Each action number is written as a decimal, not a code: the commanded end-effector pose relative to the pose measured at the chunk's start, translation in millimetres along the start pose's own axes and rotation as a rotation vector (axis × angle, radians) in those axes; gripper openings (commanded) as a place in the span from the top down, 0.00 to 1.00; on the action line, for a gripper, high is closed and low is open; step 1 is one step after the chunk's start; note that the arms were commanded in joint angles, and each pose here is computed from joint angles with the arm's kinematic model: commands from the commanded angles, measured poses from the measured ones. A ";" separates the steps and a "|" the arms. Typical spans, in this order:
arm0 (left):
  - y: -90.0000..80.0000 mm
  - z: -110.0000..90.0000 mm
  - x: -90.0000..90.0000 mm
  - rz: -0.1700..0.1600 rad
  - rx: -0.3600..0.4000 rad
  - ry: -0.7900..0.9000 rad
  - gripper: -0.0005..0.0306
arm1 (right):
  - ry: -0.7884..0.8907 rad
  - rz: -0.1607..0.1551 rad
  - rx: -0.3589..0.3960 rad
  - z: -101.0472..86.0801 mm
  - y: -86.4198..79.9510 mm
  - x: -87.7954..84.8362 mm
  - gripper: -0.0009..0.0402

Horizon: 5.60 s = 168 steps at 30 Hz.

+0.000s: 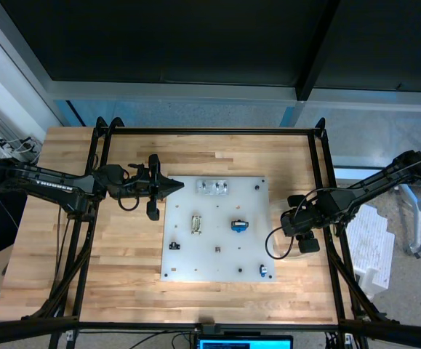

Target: Pick the RJ45 connector and install on taskboard

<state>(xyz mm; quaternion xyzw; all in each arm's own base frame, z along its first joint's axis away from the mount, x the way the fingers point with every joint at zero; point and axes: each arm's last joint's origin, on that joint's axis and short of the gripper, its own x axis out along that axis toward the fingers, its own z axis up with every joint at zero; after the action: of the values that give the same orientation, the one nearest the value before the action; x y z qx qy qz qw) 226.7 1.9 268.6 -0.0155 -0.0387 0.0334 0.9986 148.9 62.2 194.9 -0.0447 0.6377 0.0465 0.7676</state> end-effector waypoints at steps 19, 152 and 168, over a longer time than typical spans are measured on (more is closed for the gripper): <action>0.0 0.0 0.0 0.000 0.000 0.000 0.98 | -0.006 0.000 0.003 -0.1 -0.1 -0.9 0.73; 0.0 -0.1 0.1 0.000 0.000 0.000 0.98 | -0.037 0.023 0.108 121.0 120.1 -21.6 0.98; 0.0 -0.1 0.1 0.000 0.000 0.000 0.98 | -0.039 0.016 0.103 120.4 120.3 -16.5 0.98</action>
<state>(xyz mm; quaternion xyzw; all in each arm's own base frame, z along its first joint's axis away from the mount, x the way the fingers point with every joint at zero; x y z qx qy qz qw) 226.7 1.9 268.4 -0.0155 -0.0383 0.0334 0.9986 248.0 196.7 231.9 0.0013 0.6245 0.0212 0.7808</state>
